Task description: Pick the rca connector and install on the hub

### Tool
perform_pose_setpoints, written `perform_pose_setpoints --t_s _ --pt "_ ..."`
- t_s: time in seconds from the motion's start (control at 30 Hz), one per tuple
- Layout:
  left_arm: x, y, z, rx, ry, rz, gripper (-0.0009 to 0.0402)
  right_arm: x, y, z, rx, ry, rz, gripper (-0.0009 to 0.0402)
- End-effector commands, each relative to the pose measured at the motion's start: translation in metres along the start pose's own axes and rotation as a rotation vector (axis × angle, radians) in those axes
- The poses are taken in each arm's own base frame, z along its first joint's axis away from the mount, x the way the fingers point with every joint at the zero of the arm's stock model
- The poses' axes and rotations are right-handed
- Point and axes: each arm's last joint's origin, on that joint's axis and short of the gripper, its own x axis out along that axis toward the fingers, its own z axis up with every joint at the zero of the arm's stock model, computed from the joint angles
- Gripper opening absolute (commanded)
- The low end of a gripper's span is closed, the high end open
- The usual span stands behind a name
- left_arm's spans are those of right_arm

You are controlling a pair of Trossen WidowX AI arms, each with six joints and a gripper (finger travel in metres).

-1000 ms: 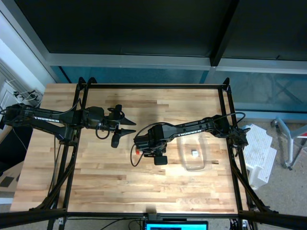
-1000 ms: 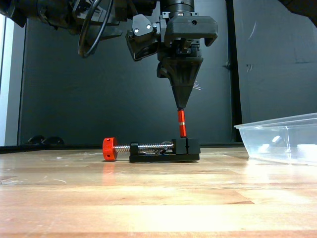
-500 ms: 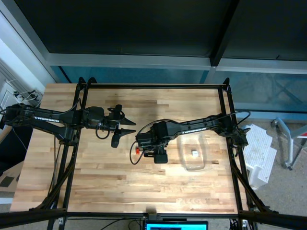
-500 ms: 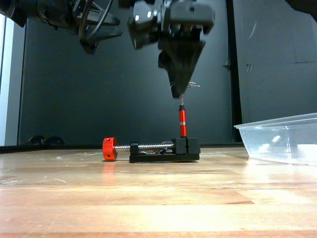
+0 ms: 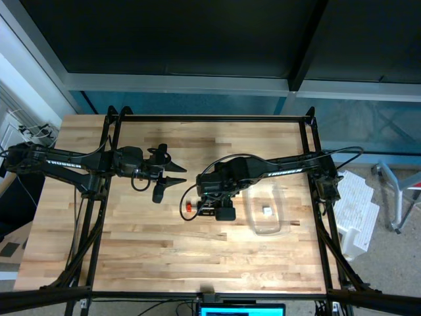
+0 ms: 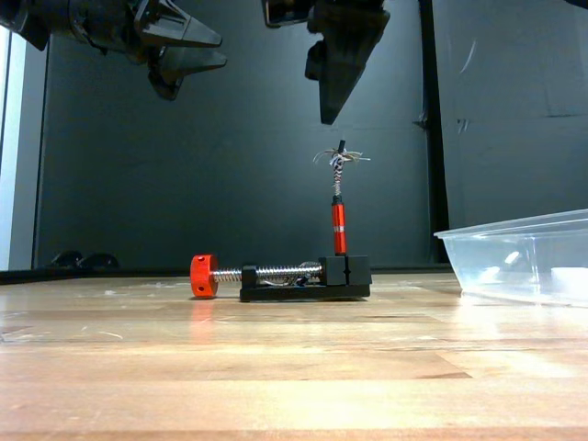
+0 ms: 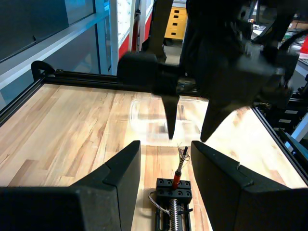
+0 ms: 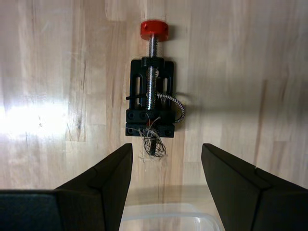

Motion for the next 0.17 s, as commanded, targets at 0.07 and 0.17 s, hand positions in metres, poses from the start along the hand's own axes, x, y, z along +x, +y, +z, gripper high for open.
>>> perform_pose_setpoints --t_s 0.07,0.17 --pt "0.000 0.000 0.000 -0.003 0.000 0.000 0.0140 -0.008 -0.001 -0.008 0.002 -0.016 0.002 0.0195" --pt "0.000 0.000 0.000 -0.003 0.000 0.000 0.0140 -0.009 -0.002 -0.016 0.008 -0.029 0.004 0.0194"
